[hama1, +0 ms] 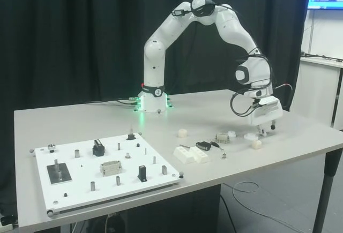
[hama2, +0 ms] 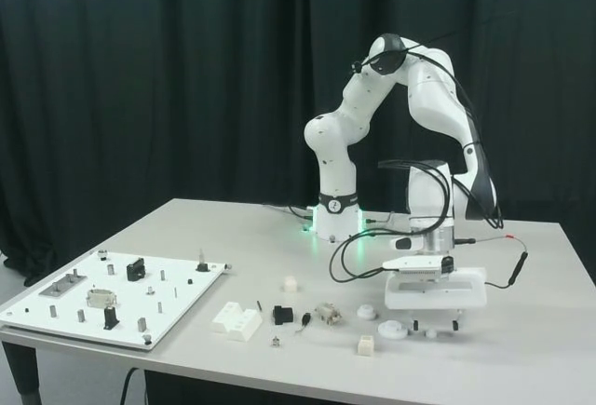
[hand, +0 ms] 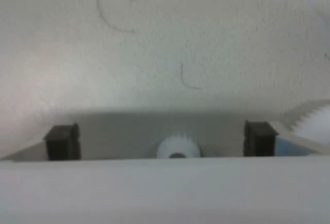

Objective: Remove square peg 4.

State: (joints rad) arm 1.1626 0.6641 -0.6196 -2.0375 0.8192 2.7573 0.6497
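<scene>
The gripper hangs low over the right end of the bench, its two black fingertips spread wide apart with nothing held between them; in the wrist view a small white gear sits on the bench surface between the fingertips, and a larger white toothed gear shows just beside one of them. From the room, the gripper's broad white housing sits just above a white disc and near a small white cube by the front edge of the bench. Further toward the middle lie a small metal connector, a black part and a white block. The white board that carries the pegs sits at the far left front corner of the bench, well apart from the gripper, and several small posts and black fittings stand on it; I cannot tell which of them is square peg 4, though it is presumably among them. By my reading the removal has not begun: the gripper is empty and away from the board, so the whole reach, grasp and pull remain. The arm rises from its base near the back edge, elbows high, then folds down steeply so the wrist points straight at the bench.
</scene>
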